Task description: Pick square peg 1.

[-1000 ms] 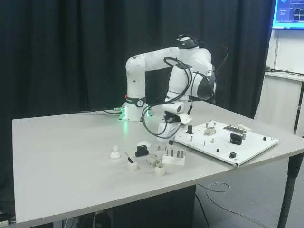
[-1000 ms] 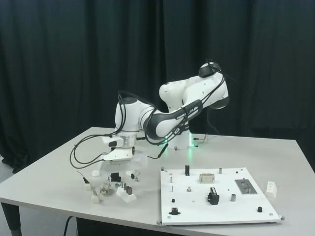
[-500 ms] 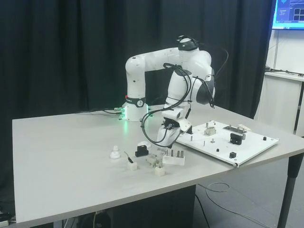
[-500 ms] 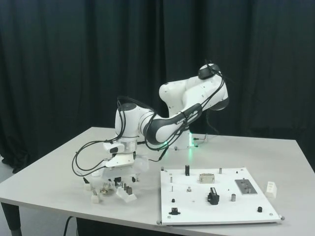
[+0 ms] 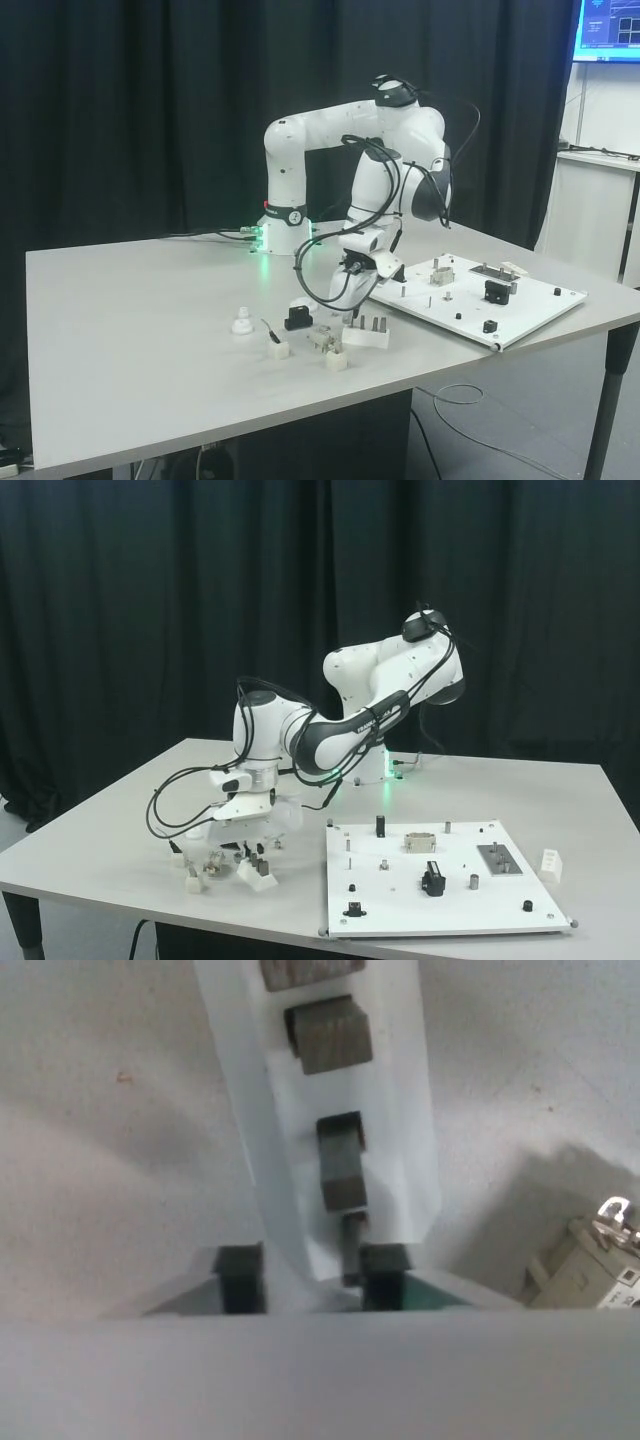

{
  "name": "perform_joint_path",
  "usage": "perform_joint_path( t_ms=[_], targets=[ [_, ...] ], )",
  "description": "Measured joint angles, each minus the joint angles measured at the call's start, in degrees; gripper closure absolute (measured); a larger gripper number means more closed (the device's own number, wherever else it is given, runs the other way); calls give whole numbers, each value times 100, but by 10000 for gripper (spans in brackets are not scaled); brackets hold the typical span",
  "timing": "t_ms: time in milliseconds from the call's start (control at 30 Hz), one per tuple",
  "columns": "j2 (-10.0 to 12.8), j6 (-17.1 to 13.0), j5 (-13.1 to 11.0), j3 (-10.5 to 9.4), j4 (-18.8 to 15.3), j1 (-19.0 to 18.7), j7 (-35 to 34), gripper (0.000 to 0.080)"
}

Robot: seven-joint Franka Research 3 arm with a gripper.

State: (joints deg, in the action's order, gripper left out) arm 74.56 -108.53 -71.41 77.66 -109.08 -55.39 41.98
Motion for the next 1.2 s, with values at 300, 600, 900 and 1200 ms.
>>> perform_joint_path(
  t_ms=[300, 600, 900, 1200],
  targets=[
    [0, -6, -20, 8, -1, 25, -8, 654],
    [0, 12, -21, 49, -20, 30, -22, 766],
    [-2, 315, -18, 245, -52, 9, -30, 766],
    [-5, 588, -8, 457, -70, -20, -30, 766]
  ],
)
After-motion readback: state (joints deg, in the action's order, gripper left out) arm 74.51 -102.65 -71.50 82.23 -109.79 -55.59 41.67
